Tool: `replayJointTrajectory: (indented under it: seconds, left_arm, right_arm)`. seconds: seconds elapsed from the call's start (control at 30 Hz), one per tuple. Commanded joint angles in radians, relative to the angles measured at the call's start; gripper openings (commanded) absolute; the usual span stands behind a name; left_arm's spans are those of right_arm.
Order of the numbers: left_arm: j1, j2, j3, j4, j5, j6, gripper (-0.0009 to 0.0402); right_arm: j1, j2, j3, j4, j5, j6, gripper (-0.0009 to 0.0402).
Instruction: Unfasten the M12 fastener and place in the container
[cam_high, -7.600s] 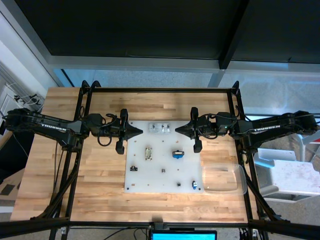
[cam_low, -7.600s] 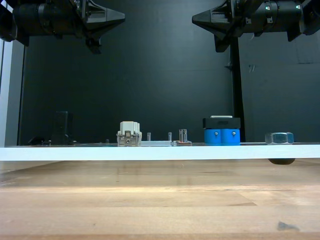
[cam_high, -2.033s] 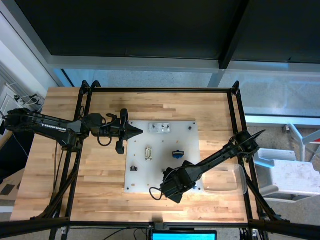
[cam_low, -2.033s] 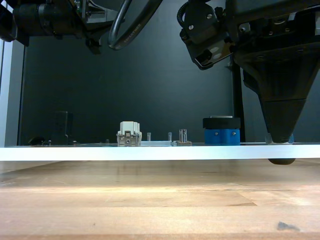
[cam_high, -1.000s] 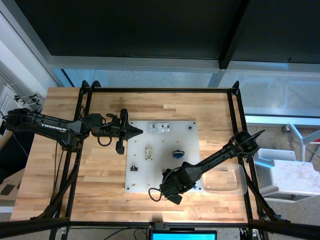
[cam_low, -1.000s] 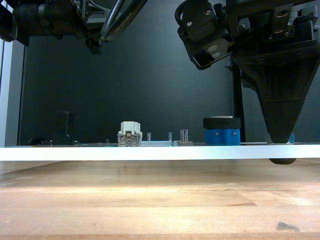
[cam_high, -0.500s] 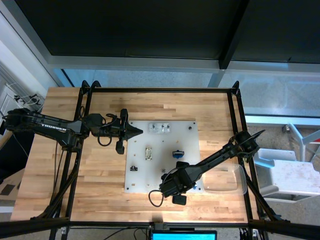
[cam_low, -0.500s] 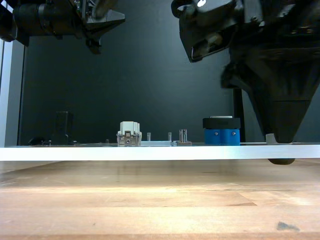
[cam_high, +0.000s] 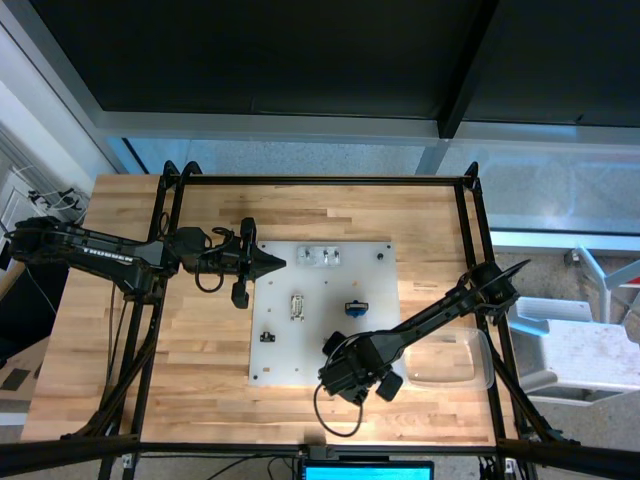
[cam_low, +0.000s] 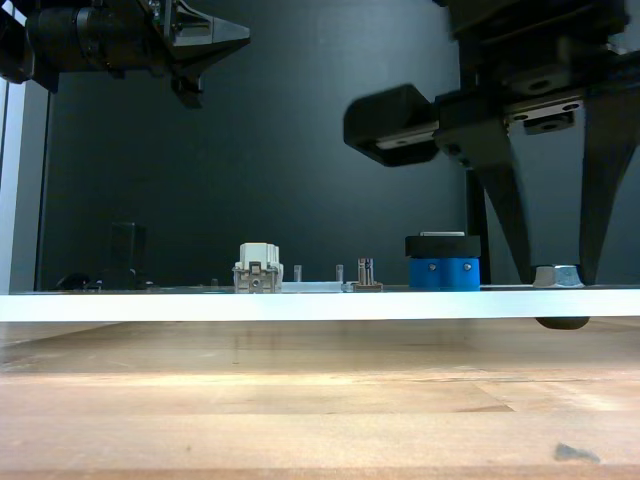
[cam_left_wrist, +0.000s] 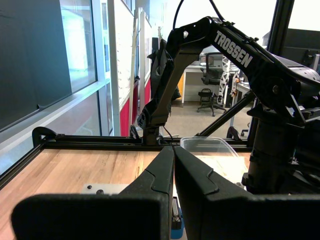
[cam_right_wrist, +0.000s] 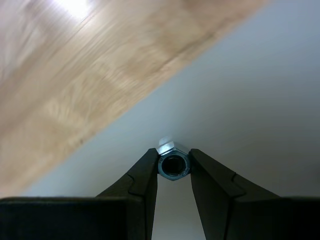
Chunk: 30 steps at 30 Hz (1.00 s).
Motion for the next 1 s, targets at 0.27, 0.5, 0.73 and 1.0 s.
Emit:
replayJointTrajectory:
  seconds: [0.27,0.5,0.73,1.0]
  left_arm:
    - [0.000,0.000,0.000,0.000,0.000,0.000,0.0000]
    - [0.000,0.000,0.000,0.000,0.000,0.000,0.0000]
    - [0.000,0.000,0.000,0.000,0.000,0.000,0.0000]
    - [0.000,0.000,0.000,0.000,0.000,0.000,0.0000]
  right_arm:
    - [0.000,-0.005,0.001,0.001,0.003,-0.523,0.0007]
    - [-0.001,-0.005,0.001,0.002,0.010,-0.591,0.0032]
    - [-0.001,-0.008,0.001,0.000,0.009,-0.591,0.0094]
    - [0.004,-0.034,0.001,-0.009,0.010,-0.577,0.0170]
